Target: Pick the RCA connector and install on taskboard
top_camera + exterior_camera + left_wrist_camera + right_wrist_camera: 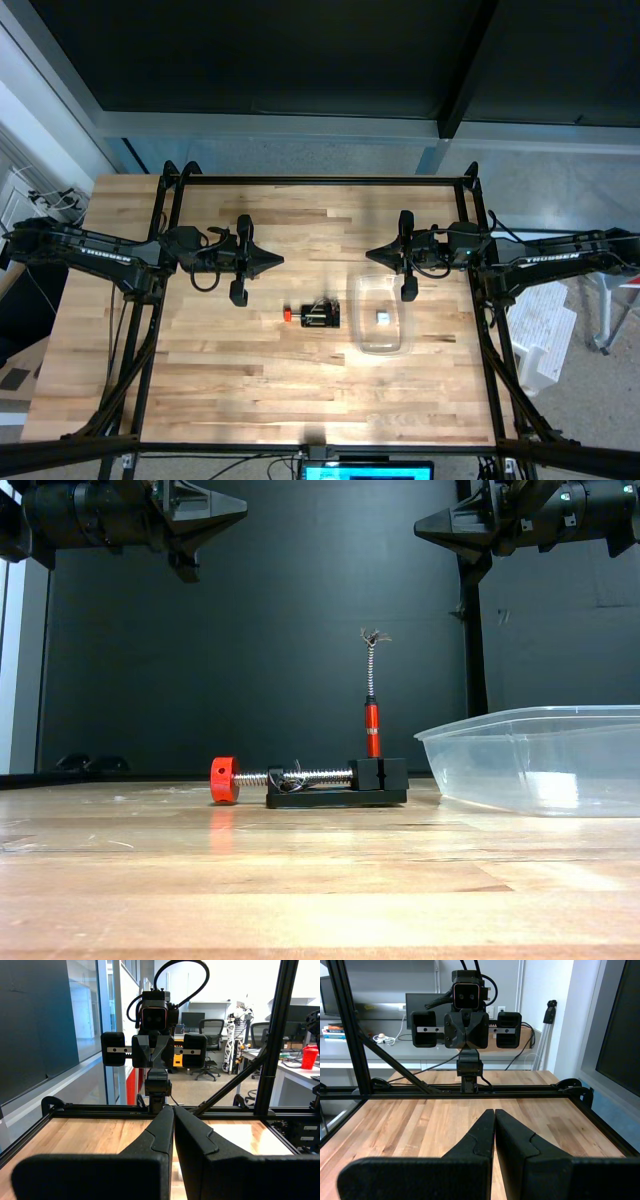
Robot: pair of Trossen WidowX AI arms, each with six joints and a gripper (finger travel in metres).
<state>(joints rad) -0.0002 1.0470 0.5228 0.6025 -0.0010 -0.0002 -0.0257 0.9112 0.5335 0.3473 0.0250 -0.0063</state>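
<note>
RCA connector stands upright on black vise, braided cable rising free, nothing gripping it. Left end effector & right end effector: fingers together, both high over counter. Clear tray beside vise holds white block.

My right gripper hangs over the wood tabletop, fingers pressed flat together, tips touching. Straight across, the left gripper faces me head-on, held up above the far edge of the table, its fingers closed into a wedge. A black frame rail runs along that far edge, w/ a diagonal strut rising off it. Behind: a desk w/ a monitor, books, a white wall, and a dark panel beside the table.
</note>
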